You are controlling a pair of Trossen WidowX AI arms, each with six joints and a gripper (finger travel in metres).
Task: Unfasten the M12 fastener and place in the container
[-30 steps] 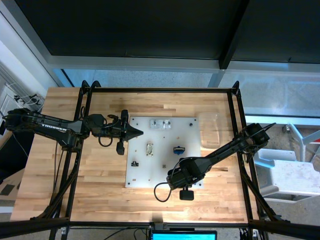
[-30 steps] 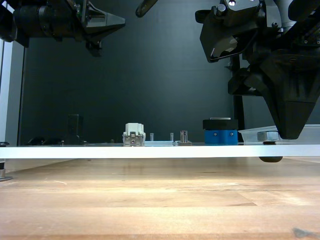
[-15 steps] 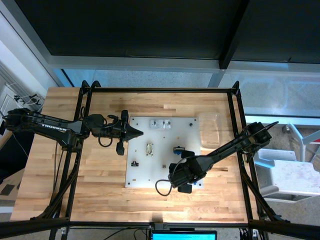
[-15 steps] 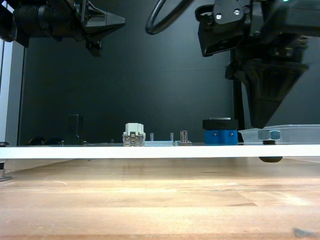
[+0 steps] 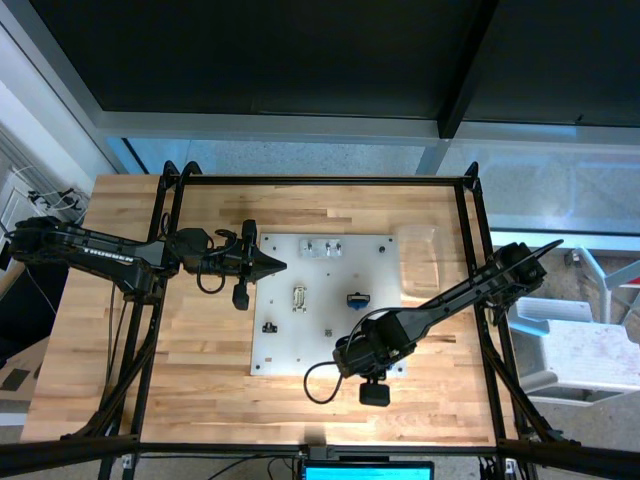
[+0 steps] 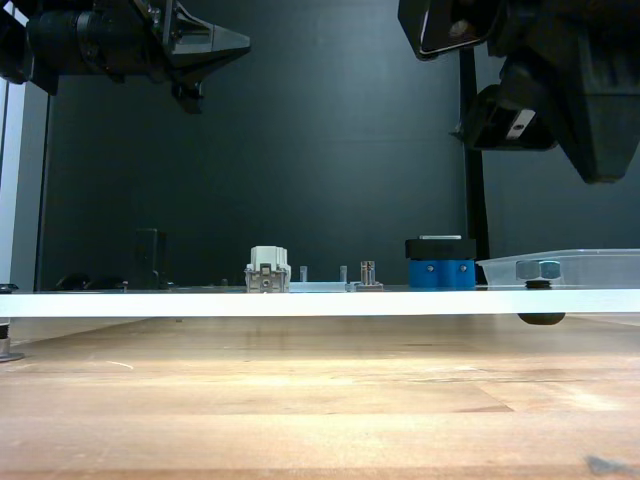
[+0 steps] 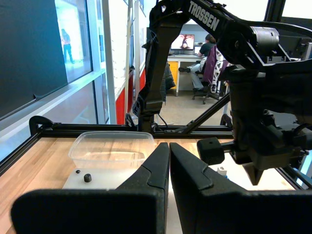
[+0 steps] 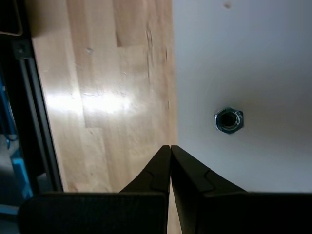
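M12 nut point(image 6: 537, 270): lower right in low view, apparently on its stud point(image 6: 538, 284), atop white board point(image 8: 243, 58). High above it, right end effector point(image 8: 170, 147) pinched closed, empty. Clear container point(image 5: 420, 262) right of centre, high view. At left, left end effector point(image 5: 280, 266) closed, empty.

Bright, sharp, glare on tabletop point(image 8: 100, 102)
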